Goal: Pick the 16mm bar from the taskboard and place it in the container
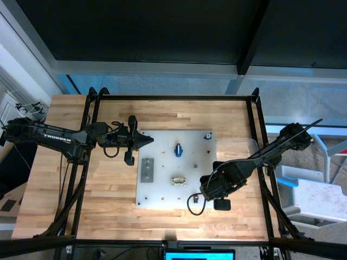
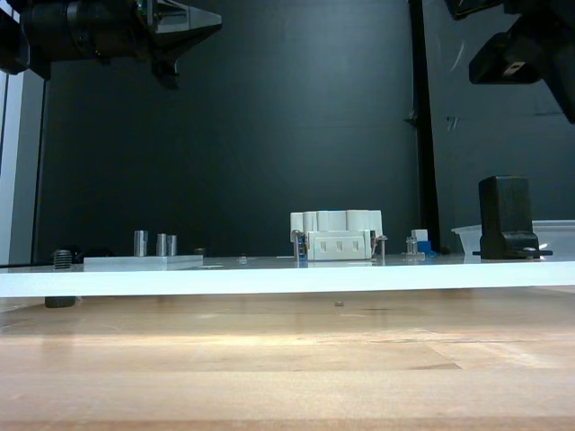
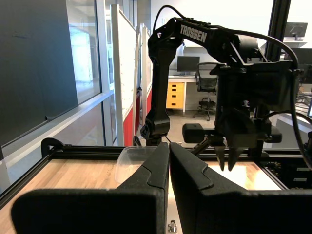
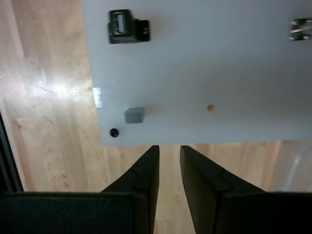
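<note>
The white taskboard (image 1: 173,192) lies mid-table with a grey block (image 1: 147,169), blue knob (image 1: 178,149) and silver connector (image 1: 178,181). Short metal bars (image 2: 141,242) stand upright in the block; I cannot tell which is the 16mm bar. The clear container (image 1: 237,149) sits just off the board's right edge. My left gripper (image 1: 145,141) hovers shut and empty, high over the board's far left corner, pointing right. My right gripper (image 4: 169,151) points straight down above the board's near right edge, its fingers (image 4: 144,170) slightly open with nothing between them.
A black fitting (image 2: 508,220) stands on the board's near right part, close below the right gripper. A black frame (image 1: 173,98) runs round the wooden table. A cable loop (image 1: 195,203) hangs by the right wrist.
</note>
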Available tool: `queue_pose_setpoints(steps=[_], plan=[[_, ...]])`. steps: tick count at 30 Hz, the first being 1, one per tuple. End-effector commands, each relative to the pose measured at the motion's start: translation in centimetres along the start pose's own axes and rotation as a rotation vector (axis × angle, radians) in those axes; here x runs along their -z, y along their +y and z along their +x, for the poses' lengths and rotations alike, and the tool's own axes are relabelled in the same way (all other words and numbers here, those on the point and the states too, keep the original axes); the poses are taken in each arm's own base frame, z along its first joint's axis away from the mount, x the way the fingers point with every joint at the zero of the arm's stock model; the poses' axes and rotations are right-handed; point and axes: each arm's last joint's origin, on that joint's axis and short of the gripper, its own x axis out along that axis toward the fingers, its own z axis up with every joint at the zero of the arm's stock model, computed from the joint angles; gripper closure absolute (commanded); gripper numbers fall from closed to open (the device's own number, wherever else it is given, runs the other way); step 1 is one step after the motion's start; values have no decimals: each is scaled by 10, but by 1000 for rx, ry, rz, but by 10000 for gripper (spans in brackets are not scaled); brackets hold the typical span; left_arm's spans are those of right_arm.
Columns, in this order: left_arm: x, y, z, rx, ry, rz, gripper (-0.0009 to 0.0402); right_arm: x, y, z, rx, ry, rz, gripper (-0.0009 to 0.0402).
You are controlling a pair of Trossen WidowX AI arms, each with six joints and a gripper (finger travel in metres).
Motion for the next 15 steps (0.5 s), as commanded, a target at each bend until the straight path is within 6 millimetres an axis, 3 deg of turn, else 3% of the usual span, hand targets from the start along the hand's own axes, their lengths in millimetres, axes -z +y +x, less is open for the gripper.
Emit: queue_pose_setpoints(steps=[1, 15], plan=[[0, 0, 0, 0, 0, 0, 393, 0, 4, 4, -7, 13, -10, 317], [0, 0, 0, 0, 0, 0, 393, -4, 16, 18, -9, 5, -17, 194]])
